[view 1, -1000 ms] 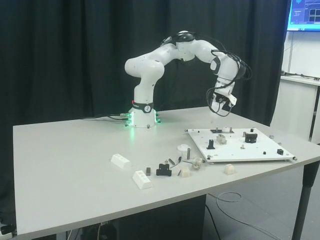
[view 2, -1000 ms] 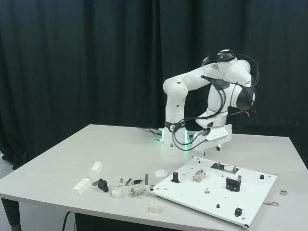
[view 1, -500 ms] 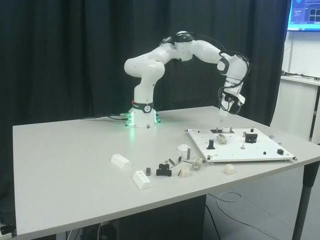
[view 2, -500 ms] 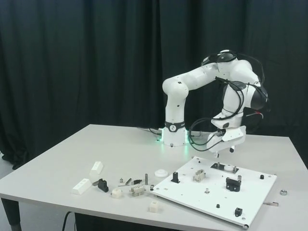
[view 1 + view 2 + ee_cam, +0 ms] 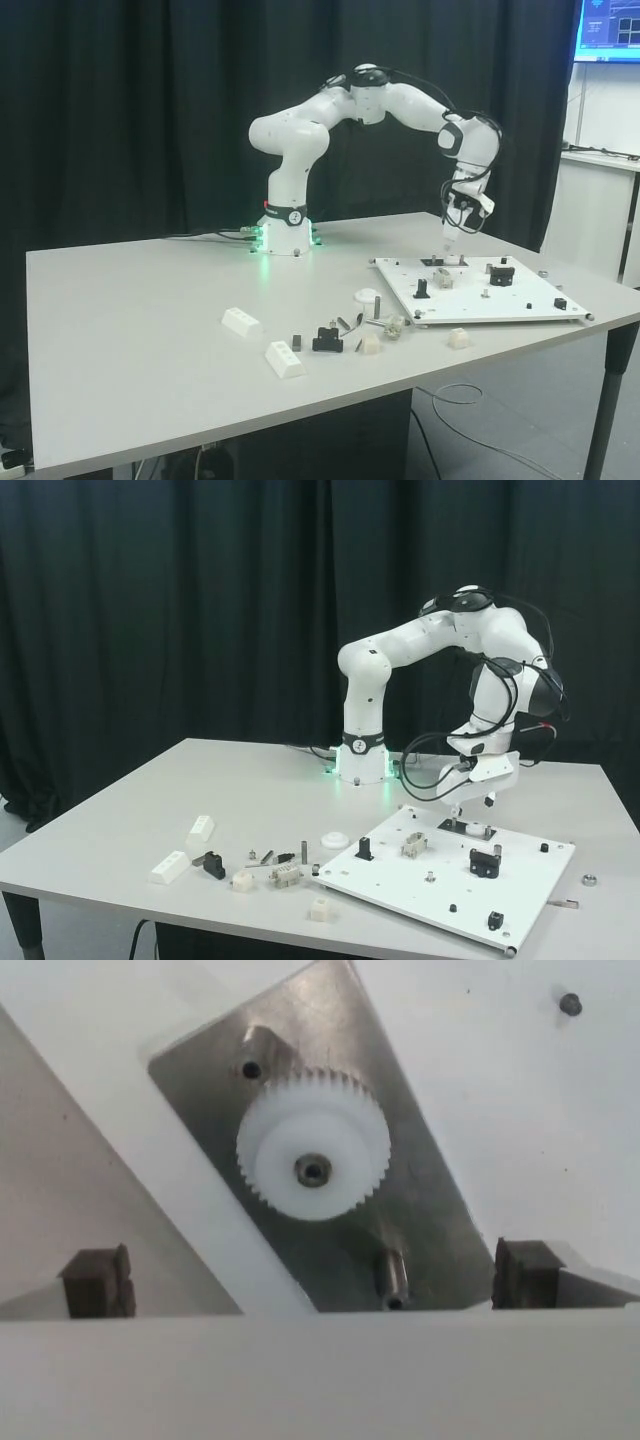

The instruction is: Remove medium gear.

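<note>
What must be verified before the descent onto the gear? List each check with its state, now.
1. Gripper open: ok, the two black fingertips stand apart.
2. Medium gear in place: ok, the white gear sits on its shaft on the grey metal plate.
3. Gear between the fingertips: not ok, in the wrist view it lies off the line joining them.
4. Gripper above the white board: ok, it hovers over the board's far edge, not touching.
5. Neighbouring pegs free of the fingers: cannot tell until aligned.
</note>
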